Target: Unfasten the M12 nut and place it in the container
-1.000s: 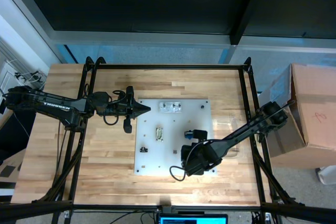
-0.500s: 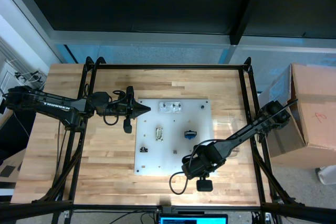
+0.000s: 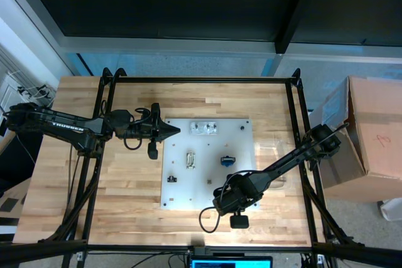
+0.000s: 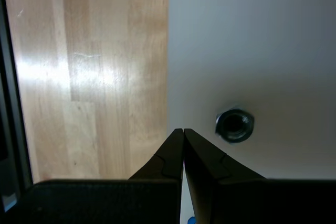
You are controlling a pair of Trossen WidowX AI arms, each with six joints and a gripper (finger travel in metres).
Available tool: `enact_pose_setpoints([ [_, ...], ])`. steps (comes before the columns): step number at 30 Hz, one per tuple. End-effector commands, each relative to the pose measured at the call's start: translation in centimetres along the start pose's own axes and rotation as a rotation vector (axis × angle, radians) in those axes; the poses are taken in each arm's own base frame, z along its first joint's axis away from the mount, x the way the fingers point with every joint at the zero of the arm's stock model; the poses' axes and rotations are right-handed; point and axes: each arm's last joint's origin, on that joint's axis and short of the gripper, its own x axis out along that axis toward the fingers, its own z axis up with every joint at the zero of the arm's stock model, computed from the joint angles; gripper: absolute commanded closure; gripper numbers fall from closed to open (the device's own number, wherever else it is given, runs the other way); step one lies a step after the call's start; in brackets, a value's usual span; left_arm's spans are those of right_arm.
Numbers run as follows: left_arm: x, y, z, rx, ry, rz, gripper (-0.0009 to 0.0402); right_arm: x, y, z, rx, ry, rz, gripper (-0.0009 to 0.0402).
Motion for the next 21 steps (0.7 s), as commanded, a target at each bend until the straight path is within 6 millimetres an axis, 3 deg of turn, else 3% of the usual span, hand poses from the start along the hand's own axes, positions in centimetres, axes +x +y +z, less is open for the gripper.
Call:
enact_pose_setpoints([
  [1, 0.0, 0.01, 0.0, 0.0, 0.0, 0.0, 0.0393, 0.15, -0.09, 0.01, 0.003, 0.0, -0.002, 0.0393],
  [21, 0.0, 0.01, 0.0, 0.0, 0.0, 0.0, 0.0393, 0.44, -0.65, -0.28, 0.016, -0.007, -0.084, 0.0393],
])
